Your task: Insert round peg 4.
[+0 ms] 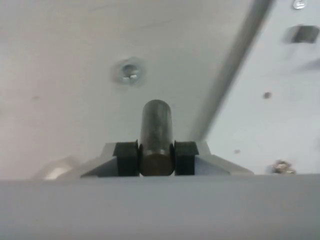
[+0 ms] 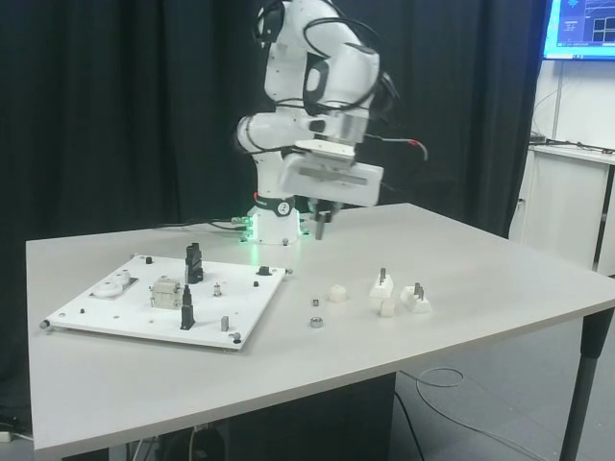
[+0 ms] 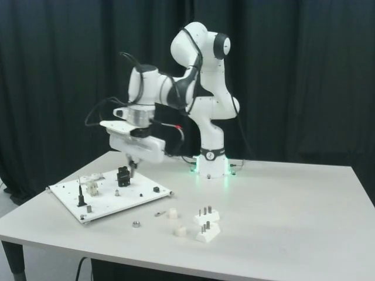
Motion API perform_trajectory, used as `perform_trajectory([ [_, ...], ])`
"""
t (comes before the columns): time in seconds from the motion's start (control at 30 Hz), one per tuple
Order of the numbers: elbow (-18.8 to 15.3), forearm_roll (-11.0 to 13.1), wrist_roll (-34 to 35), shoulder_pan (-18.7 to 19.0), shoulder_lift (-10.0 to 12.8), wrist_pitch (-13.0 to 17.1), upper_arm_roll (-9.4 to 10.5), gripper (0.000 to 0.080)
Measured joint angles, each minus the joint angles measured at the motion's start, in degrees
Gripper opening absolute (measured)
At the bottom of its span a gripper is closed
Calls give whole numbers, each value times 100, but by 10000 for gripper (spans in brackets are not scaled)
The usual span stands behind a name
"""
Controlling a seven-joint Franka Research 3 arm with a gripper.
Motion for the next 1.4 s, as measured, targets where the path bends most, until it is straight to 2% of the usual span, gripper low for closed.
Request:
perform_trajectory([
  [0.2, 49, -2, -679, -359, 0, -9, -52, 149],
  [0.57, 50, -3, -1729, -786, 4, -2, -226, 149],
  [1.4, -158, 55, -4126, -1238, -3, -2, -1012, 149],
])
